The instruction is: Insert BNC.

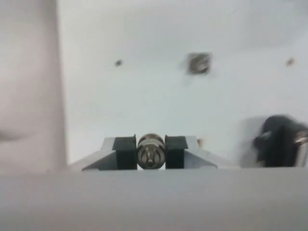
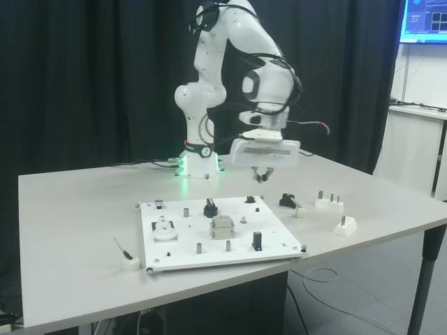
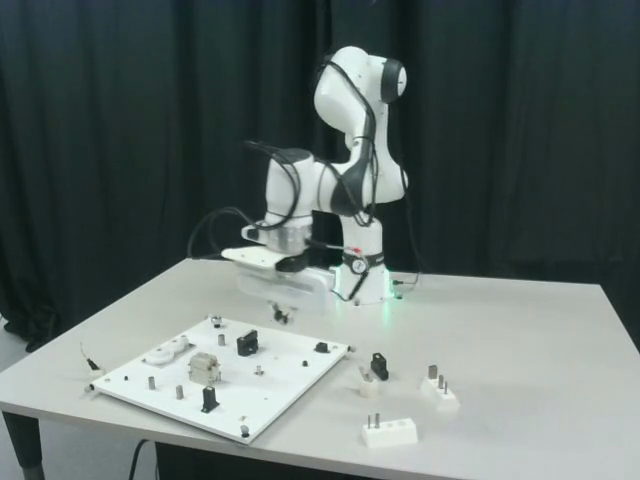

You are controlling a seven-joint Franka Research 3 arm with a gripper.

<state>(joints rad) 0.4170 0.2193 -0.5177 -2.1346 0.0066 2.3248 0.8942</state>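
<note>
Between the two black pads of the end effector (image 1: 151,153) sits a small round metal BNC connector (image 1: 151,152), clamped from both sides, as the wrist view shows. Both room views place the end effector (image 2: 260,174) in the air above the far edge of the square white task board (image 2: 272,250), not touching it. On that board stand a black block-shaped fixture (image 2: 209,207), a grey metal cube-like block (image 2: 221,227), a white round disc part (image 2: 163,231), another small black upright fixture (image 2: 257,240) and several short grey pegs. Beside the board, on the grey counter (image 2: 70,223), lie a small black connector part (image 2: 286,201), a white block with two grey pins (image 2: 328,204) and a smaller white block with one pin (image 2: 344,225). Near the board's opposite corner rests a small white holder with a thin wire (image 2: 129,261). Behind the white arm (image 2: 209,77) hangs a black curtain (image 2: 84,77).
</note>
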